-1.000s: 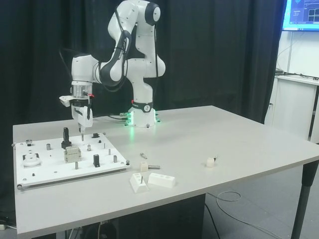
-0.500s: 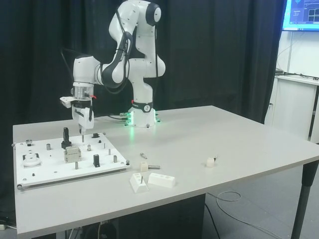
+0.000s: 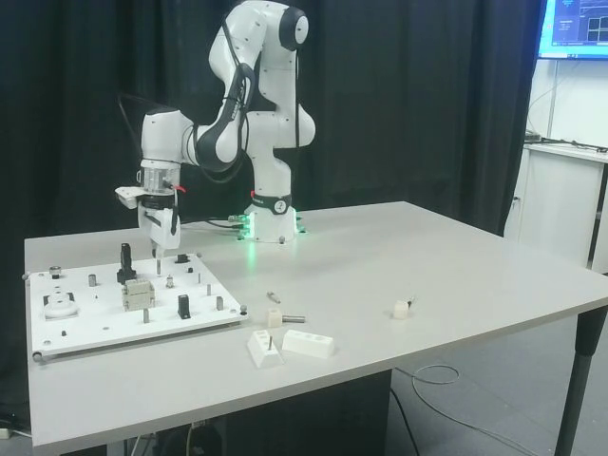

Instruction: Insert square peg 2.

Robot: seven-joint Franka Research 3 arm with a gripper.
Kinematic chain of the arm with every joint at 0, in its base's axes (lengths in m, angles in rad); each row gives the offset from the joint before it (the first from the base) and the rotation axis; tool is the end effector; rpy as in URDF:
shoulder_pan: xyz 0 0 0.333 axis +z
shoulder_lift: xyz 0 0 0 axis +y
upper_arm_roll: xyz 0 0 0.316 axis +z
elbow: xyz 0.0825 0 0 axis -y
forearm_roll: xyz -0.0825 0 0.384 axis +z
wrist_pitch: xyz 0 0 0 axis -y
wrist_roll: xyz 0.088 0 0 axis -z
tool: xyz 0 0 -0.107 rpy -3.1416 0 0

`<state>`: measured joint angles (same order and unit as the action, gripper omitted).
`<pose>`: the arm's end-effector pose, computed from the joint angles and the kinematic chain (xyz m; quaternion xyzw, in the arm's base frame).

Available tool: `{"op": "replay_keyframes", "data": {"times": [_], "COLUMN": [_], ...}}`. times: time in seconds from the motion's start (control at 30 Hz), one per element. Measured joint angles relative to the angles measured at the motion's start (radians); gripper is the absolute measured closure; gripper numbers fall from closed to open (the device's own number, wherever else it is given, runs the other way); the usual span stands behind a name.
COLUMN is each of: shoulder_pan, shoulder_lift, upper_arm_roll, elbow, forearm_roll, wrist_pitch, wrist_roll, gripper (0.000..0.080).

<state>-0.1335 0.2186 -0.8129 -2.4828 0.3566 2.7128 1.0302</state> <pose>0.2644 -0.4040 0.2397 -0.4190 0.9066 -0.0508 0.0045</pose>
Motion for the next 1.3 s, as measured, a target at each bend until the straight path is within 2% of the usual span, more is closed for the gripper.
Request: {"op": "replay_keyframes", "data": {"times": [0.53,1.3], "shoulder_pan": [0.0,0.0], "shoulder_lift": [0.014,0.023], "upper_arm_roll": [0.008,0.008], "elbow": [0.0,0.0], "forearm_roll": [0.029,0.03], "wrist_pitch": [0.008,0.014], "wrist_roll": [0.0,0.0], "gripper": [0.0736,0.0736]}}
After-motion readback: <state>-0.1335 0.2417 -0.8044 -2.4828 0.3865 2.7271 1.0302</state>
